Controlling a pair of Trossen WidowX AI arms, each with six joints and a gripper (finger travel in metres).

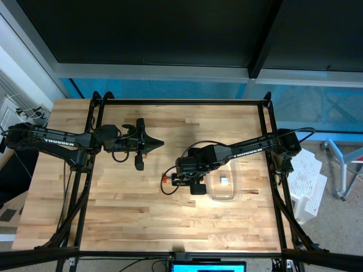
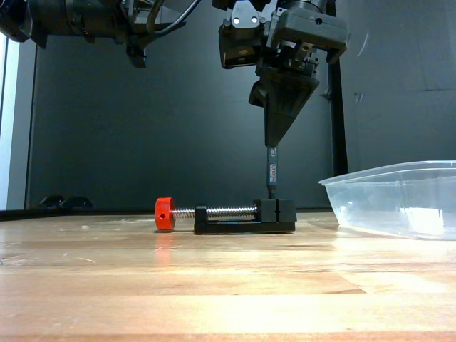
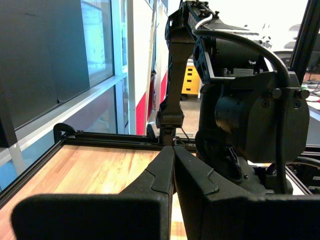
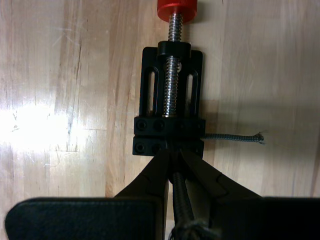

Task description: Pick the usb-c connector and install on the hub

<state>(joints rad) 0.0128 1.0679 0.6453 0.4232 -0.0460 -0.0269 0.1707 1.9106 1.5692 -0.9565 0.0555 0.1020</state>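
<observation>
The hub [image 2: 242, 217] is a small black block with an orange-red knob [image 2: 164, 214] and a threaded screw, lying on the table left of the tray. My right gripper [image 2: 271, 144] points straight down over its far end, shut on the usb-c connector [image 2: 271, 174]. The connector is a thin dark plug held upright, its lower tip at the hub's top. In the right wrist view the fingers [image 4: 157, 170] close around the connector [image 4: 176, 176] just at the hub's [image 4: 167, 130] end block. My left gripper [image 1: 159, 143] hovers shut at the table's back left, holding nothing.
A clear plastic tray [image 1: 233, 194] with a small white piece [image 1: 224, 180] sits right of the hub. A thin braided cord end [image 4: 235, 137] sticks out sideways from the hub. A black frame rail [image 1: 181, 102] borders the wooden table.
</observation>
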